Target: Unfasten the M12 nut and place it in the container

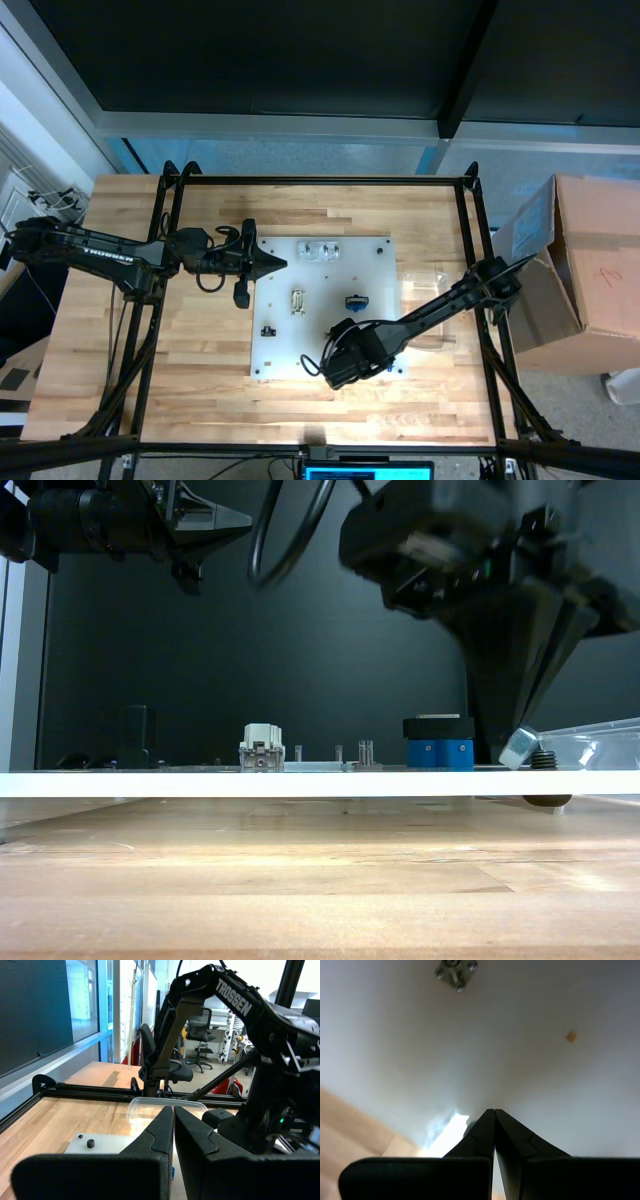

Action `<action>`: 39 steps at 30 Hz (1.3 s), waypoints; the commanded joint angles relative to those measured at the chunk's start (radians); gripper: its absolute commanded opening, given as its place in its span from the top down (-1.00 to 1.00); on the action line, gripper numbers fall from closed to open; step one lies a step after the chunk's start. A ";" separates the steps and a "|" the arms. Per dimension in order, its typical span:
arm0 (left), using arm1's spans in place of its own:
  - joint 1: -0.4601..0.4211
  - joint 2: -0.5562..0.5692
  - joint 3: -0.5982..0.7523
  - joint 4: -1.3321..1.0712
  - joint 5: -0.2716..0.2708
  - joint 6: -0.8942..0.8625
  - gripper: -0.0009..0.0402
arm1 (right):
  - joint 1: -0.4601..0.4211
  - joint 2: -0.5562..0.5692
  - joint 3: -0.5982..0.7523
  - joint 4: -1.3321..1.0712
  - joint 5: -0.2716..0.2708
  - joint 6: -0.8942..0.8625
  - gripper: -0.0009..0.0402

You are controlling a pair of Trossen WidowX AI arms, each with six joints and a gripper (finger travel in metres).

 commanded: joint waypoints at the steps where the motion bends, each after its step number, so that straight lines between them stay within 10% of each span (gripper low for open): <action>1: 0.000 0.000 0.000 0.000 0.000 0.000 0.96 | 0.000 -0.026 0.001 -0.017 -0.002 -0.006 0.95; 15: 0.000 0.000 0.000 0.000 0.000 0.000 0.96 | 0.000 -0.054 0.001 -0.042 -0.007 -0.013 0.95; 22: 0.000 0.000 0.000 0.000 0.000 0.000 0.96 | 0.003 -0.076 0.026 -0.061 -0.144 0.063 0.91; 39: 0.000 0.000 0.000 0.000 0.000 0.000 0.96 | 0.007 -0.015 0.143 -0.174 -0.143 0.197 0.02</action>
